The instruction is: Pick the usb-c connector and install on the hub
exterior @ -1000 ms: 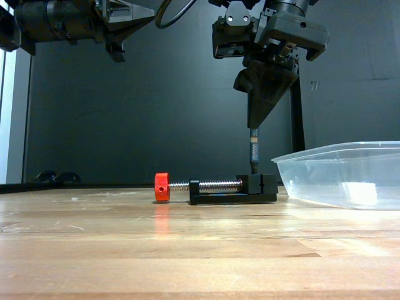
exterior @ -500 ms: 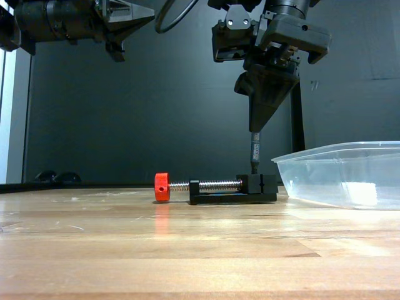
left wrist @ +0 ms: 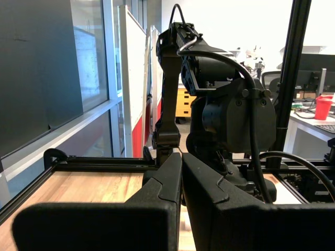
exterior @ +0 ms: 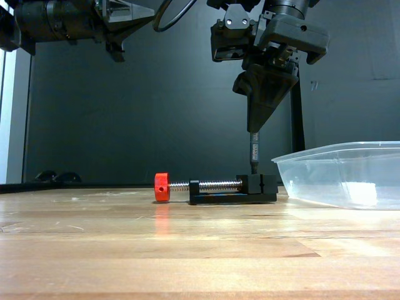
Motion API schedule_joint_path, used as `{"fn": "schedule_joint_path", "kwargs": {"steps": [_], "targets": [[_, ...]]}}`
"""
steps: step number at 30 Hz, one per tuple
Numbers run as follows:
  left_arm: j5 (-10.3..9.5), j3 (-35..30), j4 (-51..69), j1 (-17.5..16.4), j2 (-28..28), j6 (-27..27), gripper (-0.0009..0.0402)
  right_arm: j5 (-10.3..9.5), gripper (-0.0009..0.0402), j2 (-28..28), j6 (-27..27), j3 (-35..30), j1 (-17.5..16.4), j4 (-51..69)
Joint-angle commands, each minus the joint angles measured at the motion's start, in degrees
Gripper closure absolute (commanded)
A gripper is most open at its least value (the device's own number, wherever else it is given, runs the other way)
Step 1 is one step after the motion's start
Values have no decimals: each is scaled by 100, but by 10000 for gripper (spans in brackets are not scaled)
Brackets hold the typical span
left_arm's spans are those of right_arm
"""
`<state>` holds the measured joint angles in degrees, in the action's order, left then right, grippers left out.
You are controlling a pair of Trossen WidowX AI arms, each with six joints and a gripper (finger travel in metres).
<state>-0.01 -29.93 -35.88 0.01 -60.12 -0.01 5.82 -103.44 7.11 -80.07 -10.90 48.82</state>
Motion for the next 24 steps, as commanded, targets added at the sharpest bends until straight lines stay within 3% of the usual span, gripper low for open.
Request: {"fn": "schedule_joint_path", "kwargs": {"steps": [1,11,24], "targets": [[0,-2,4,-2,0,0,393,9,393,-4,-9,4,4,-15],[0,-2,7,-2,0,0,393,13,379,109,-11,4,9,-22],[0,-2,4,-2,0,0,393,15,271,225,-11,-229,20,107]]}}
